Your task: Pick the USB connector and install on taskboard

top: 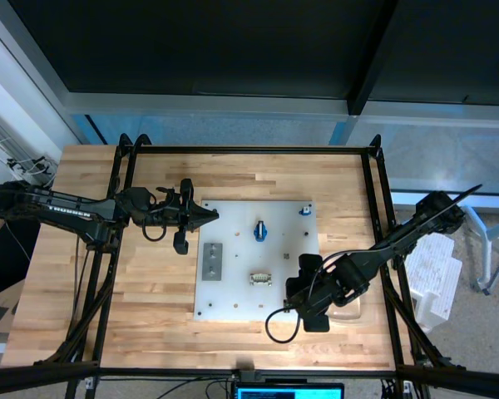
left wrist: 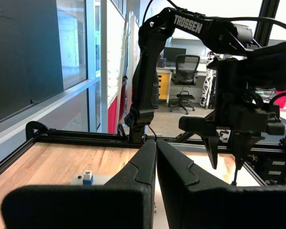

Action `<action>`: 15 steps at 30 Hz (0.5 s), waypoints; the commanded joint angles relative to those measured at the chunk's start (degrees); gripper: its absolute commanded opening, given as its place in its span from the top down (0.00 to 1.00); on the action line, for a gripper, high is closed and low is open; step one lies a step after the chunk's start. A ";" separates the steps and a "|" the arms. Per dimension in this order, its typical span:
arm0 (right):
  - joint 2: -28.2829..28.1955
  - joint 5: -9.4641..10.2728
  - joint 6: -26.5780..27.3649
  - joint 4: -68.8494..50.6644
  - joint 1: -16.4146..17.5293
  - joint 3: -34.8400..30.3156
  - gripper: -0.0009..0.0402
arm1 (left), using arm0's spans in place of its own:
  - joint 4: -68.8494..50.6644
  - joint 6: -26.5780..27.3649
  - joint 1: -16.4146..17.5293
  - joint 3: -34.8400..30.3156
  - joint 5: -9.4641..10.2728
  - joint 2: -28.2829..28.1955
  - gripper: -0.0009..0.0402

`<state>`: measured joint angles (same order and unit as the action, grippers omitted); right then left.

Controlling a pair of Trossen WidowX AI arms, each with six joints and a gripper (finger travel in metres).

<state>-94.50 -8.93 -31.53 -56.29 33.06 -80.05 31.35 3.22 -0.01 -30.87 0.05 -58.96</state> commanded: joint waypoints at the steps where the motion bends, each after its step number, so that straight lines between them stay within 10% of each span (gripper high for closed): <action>1: 0.87 0.15 -0.11 -0.04 0.09 -0.07 0.45 | 0.00 0.00 0.00 0.00 -0.02 0.00 0.98; 15: 1.62 0.13 -0.04 -0.02 0.28 -0.07 0.45 | 0.02 0.00 0.02 0.00 -0.02 0.00 0.98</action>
<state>-92.95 -8.78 -31.57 -56.34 33.32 -80.09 31.35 3.22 -0.01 -30.87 0.05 -58.96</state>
